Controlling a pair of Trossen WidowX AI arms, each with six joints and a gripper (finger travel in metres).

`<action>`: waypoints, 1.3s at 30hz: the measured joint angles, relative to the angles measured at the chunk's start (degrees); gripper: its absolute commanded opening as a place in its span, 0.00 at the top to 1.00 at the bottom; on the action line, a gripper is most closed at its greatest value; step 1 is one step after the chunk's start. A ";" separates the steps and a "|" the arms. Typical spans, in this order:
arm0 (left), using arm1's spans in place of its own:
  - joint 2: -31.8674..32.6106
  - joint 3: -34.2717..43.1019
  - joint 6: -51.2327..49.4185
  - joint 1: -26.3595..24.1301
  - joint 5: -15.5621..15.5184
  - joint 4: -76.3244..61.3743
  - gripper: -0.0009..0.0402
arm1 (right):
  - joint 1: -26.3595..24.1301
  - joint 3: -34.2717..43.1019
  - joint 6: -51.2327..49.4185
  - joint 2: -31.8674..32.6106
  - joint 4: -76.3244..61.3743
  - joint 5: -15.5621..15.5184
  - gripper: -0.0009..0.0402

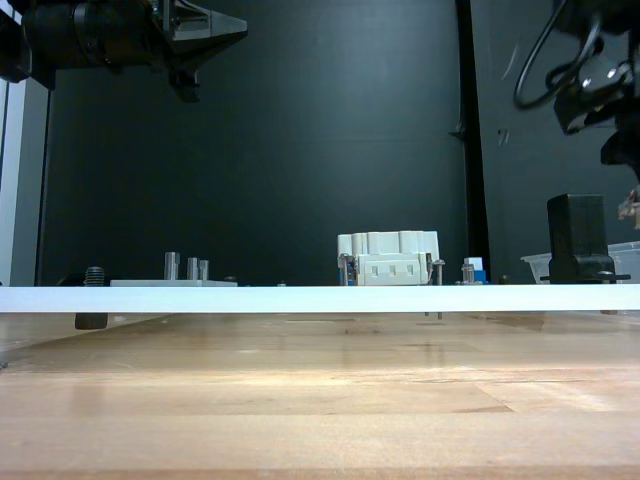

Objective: Remove the HAN10E connector from the taskboard and place in the container

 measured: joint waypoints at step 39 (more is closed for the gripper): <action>0.00 0.00 0.00 0.00 0.00 0.00 0.98 | -2.34 7.26 6.08 -0.04 -1.29 0.72 0.41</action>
